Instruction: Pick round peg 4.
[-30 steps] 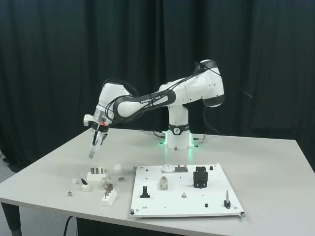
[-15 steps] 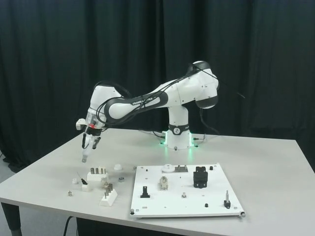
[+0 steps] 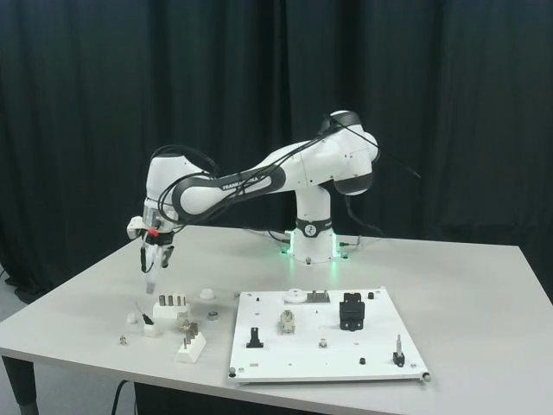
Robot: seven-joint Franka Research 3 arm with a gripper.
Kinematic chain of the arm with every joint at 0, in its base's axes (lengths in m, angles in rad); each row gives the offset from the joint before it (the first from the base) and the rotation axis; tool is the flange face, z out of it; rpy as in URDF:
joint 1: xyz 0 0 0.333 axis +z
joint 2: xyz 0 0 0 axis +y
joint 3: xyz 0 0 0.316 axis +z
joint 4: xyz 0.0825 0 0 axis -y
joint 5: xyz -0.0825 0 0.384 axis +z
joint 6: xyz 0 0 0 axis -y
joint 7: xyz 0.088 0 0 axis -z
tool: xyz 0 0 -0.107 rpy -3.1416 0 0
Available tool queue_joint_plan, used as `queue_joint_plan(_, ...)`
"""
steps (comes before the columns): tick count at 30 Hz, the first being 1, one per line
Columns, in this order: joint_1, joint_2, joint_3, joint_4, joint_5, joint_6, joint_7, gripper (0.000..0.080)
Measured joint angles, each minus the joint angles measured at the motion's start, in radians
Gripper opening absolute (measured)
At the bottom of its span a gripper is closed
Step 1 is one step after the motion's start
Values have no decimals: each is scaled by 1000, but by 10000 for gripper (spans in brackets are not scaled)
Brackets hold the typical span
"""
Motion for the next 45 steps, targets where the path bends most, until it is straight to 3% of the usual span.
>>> queue_joint_plan(6,-27,0,12,27,-33,-48,0,800)
queue_joint_plan(18,-48,1,41,35,-34,-87,0,800)
queue_joint_plan(40,-50,3,78,35,-15,-63,-5,800)
queue_joint_plan(41,-50,3,78,35,-14,-60,-5,705)
queue_joint_plan(45,-50,3,78,35,-9,-47,-5,705)
